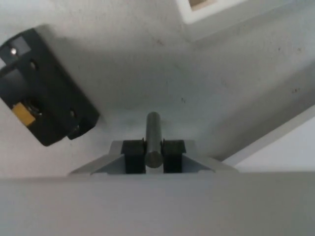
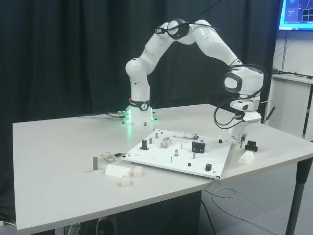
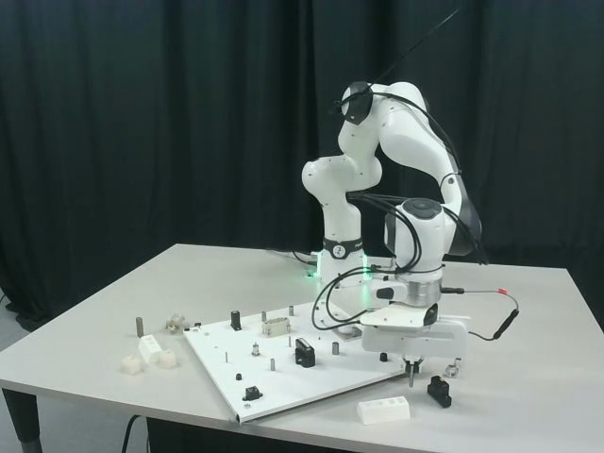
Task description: Place round peg 2.
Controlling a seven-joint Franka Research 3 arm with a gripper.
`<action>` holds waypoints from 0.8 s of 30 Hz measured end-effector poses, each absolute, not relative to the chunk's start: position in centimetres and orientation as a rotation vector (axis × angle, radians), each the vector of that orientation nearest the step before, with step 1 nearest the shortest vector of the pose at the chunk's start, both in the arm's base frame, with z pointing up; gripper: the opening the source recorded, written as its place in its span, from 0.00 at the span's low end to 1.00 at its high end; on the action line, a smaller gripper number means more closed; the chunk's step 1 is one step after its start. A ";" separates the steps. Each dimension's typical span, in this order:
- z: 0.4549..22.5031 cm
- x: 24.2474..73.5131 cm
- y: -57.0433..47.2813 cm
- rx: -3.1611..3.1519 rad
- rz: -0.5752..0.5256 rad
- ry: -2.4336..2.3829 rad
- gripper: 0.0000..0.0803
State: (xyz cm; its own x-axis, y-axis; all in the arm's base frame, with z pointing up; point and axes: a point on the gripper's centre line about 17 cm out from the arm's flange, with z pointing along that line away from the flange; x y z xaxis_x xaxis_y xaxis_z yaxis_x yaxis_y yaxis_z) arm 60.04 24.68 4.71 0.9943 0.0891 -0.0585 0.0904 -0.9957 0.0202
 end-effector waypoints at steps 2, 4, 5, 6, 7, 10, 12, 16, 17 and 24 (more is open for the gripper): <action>4.7 60.0 24.8 3.114 -0.091 0.138 0.09; 4.6 59.9 24.8 3.115 -0.092 0.137 0.09; 4.6 59.9 24.8 3.115 -0.092 0.137 0.09; 4.6 59.9 24.9 3.115 -0.093 0.137 0.09; 4.6 59.9 24.9 3.115 -0.093 0.137 0.09; 4.6 59.8 24.9 3.112 -0.093 0.141 0.19; 4.6 59.8 24.9 3.110 -0.094 0.143 0.19; 4.6 59.7 24.7 3.105 -0.099 0.142 0.64; 4.6 59.7 24.7 3.104 -0.102 0.139 0.64; 5.3 59.3 24.4 3.091 -0.128 0.122 0.90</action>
State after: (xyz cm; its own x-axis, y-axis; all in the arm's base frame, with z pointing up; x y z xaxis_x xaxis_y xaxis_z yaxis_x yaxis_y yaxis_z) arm 59.28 24.44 5.28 0.9935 0.0769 -0.0842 0.0807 -0.9959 0.0419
